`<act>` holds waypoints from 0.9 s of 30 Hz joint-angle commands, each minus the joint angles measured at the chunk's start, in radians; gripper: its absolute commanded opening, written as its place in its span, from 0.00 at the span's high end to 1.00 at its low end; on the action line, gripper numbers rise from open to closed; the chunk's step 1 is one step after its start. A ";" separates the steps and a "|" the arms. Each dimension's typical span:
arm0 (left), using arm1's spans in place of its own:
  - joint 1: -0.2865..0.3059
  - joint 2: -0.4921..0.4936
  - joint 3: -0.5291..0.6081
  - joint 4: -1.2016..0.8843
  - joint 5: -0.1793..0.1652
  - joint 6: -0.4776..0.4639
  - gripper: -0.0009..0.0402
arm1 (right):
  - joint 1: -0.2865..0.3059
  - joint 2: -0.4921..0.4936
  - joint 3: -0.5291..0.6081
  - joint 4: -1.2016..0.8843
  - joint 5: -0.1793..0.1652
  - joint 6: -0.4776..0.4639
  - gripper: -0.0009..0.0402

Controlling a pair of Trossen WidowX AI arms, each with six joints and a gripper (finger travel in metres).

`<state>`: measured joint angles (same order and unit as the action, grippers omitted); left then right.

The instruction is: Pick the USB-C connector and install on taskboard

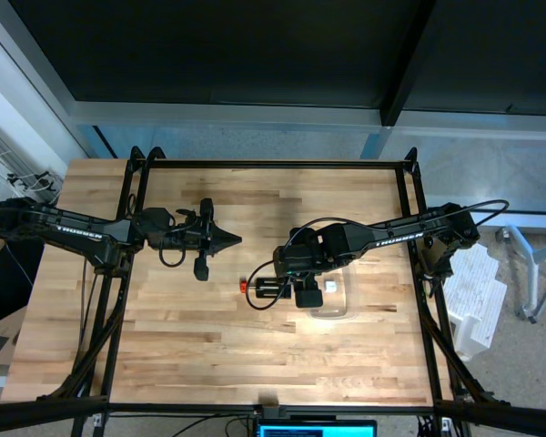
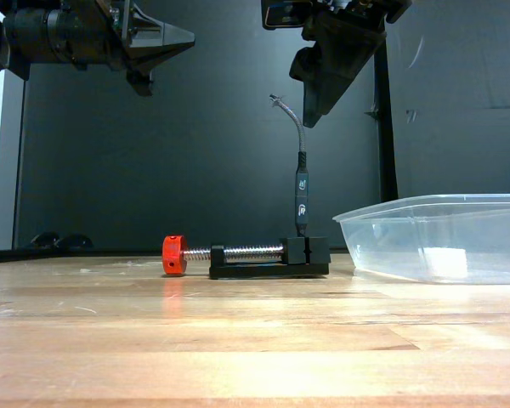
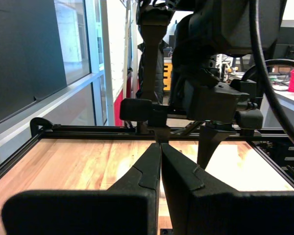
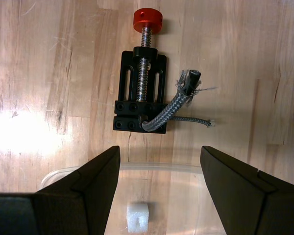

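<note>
The taskboard (image 4: pixel 141 103) is a small black block with an orange-red knob (image 4: pixel 148 19) on a threaded rod, lying on the wooden table (image 1: pixel 164 319). The USB-C connector (image 2: pixel 302 191) stands upright in the block's end, its braided tail (image 4: pixel 174 105) curving up and away. My right gripper (image 4: pixel 159 152) hangs open directly above the block and clear of the connector, holding nothing; the low view shows it (image 2: pixel 314 106) just over the tail's tip. My left gripper (image 1: pixel 223 239) floats shut and empty, high above the table to the left of the taskboard (image 1: pixel 266 288).
A clear plastic tray (image 2: pixel 433 234) sits right of the block with a small white square piece (image 4: pixel 138 217) inside. A black frame (image 1: pixel 273 165) borders the table.
</note>
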<state>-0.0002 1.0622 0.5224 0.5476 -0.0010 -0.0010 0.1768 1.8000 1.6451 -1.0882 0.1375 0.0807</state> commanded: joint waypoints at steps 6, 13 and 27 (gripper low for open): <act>0.000 0.000 0.000 0.000 0.000 0.000 0.98 | -0.005 -0.058 -0.018 0.026 -0.034 -0.021 0.57; 0.000 0.000 0.000 0.000 0.000 0.000 0.98 | -0.037 -0.227 -0.179 0.216 -0.033 -0.034 0.86; 0.000 0.000 0.000 0.000 0.000 0.000 0.98 | -0.082 -0.583 -0.619 0.822 -0.032 -0.034 0.98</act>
<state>-0.0002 1.0622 0.5228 0.5472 -0.0006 -0.0006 0.0963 1.2423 1.0595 -0.3164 0.1043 0.0460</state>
